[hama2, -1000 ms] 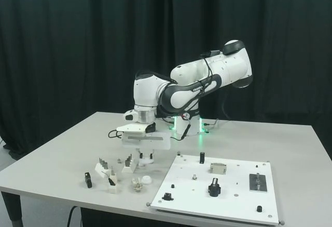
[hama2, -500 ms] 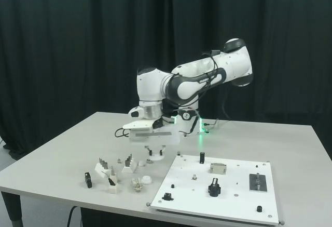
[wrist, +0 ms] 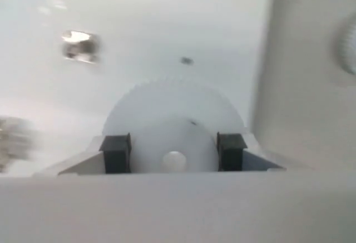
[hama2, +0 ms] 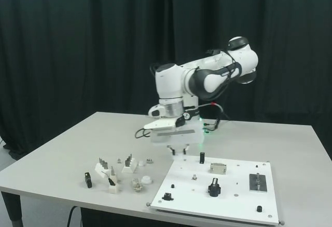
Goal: Insert large gear.
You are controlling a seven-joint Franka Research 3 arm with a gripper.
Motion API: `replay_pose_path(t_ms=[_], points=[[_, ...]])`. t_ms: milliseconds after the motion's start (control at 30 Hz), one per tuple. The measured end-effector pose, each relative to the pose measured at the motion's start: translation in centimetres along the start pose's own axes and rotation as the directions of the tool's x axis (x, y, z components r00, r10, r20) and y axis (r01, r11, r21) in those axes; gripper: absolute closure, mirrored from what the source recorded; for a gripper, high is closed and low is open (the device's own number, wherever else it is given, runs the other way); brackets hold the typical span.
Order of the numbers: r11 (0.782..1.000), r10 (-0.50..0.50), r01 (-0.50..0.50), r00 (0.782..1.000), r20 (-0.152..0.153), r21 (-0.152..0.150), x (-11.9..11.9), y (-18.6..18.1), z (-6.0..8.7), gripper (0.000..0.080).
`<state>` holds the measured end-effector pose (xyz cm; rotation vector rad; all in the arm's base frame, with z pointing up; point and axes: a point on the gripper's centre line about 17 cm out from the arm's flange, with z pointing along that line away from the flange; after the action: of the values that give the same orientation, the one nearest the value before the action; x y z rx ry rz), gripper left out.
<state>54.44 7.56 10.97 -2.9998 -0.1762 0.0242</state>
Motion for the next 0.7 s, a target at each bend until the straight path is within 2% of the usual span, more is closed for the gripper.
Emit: replay_pose_path(t_ms=[333, 700], points=[[1.000, 0.017, -0.017, 1.000, 0.015, -0.002, 1.1, -7.2, 0.4, 0.0473], [0.999, 0.040, -0.039, 0.999, 0.031, -0.030, 1.5, -14.3, 1.8, 0.0473]])
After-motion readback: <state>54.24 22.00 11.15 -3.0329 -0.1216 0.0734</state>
